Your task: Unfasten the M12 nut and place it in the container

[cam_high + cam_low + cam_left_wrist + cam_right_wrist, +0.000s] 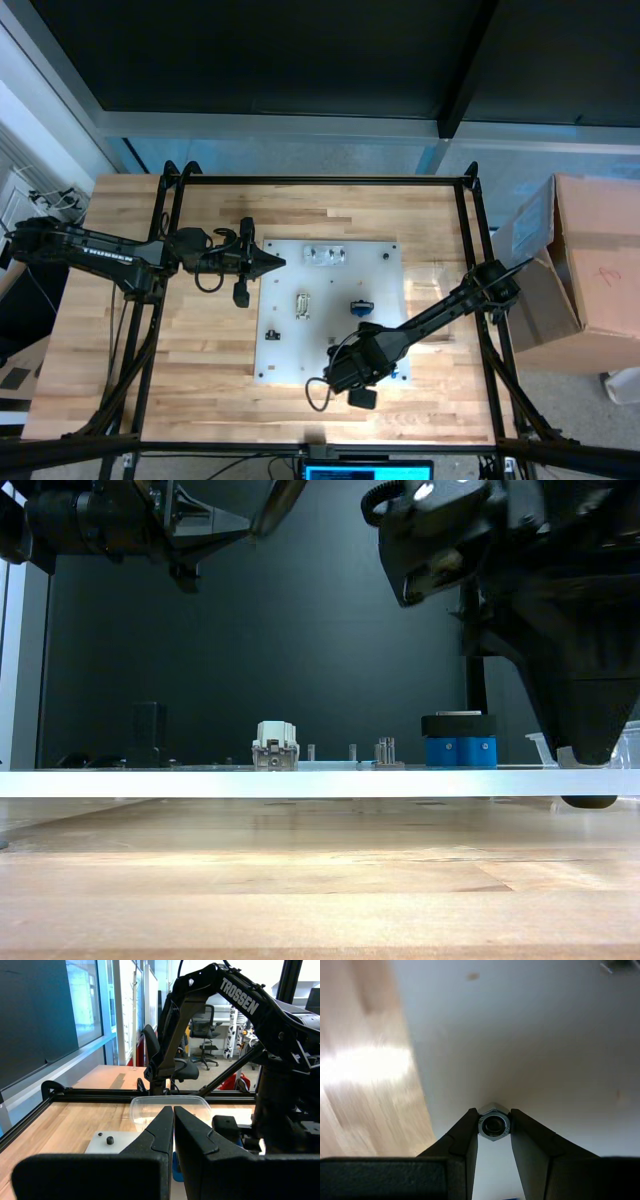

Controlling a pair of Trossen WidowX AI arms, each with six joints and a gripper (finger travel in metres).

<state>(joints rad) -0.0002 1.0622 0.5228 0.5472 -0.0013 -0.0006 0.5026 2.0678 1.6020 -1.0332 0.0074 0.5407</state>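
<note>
Right gripper [494,1113] clamped on silver nut [494,1126], low over white board [545,1035], left gripper [173,1110] closed, raised at its left edge.

Bright glare on the blurred table [365,1067]; the low view is dim.

Workshop room, pale wooden surface [200,340] inside a black frame [320,181].
A cardboard box [585,270] stands beside the surface's right edge; tall windows [82,1005] line one wall, an office chair [206,1020] beyond.
</note>
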